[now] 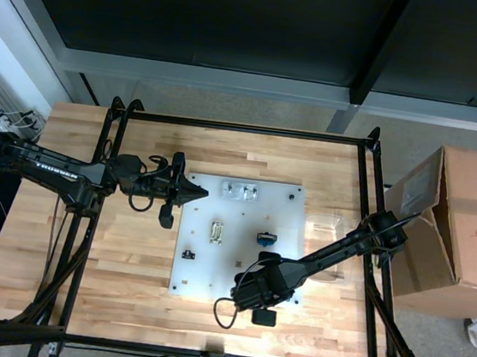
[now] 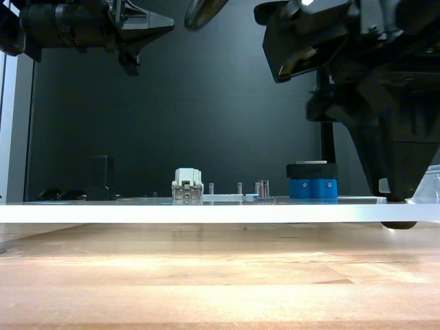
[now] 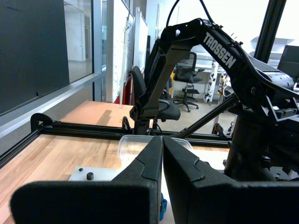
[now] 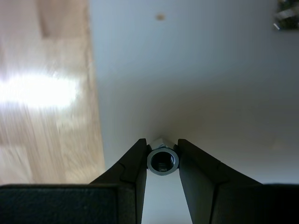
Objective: Pick the M12 nut and place it on its threads and fasten
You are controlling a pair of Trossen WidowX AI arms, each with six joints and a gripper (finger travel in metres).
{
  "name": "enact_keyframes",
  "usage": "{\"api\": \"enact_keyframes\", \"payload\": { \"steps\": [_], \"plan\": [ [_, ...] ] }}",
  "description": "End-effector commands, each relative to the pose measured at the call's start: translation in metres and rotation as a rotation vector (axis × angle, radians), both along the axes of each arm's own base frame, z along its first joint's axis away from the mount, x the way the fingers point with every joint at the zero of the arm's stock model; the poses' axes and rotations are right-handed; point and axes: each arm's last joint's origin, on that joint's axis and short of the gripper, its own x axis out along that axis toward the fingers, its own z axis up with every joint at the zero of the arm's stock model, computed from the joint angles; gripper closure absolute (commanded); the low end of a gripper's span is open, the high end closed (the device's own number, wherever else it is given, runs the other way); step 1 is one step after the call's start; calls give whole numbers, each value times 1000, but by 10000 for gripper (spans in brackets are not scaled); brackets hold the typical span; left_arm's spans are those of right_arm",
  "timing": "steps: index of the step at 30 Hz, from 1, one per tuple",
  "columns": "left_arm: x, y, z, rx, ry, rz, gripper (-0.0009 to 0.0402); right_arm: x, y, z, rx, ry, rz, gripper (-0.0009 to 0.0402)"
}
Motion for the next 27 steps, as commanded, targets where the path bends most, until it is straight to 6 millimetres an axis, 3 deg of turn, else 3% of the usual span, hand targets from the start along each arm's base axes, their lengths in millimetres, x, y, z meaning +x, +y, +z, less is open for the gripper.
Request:
{"api": "enact_keyframes", "payload": {
  "steps": [1, 11, 19, 27],
  "plan": [
    [0, 0, 0, 0, 0, 0, 393, 1, -3, -1, 3, -3, -189, 381],
    [0, 0, 0, 0, 0, 0, 393, 1, -5, -1, 55, -19, -795, 381],
    [0, 0, 0, 0, 0, 0, 393, 1, -5, -1, 75, -29, -1020, 381],
    [0, 0, 0, 0, 0, 0, 393, 1, -4, -1, 80, -29, -1052, 378]
  ]
}}
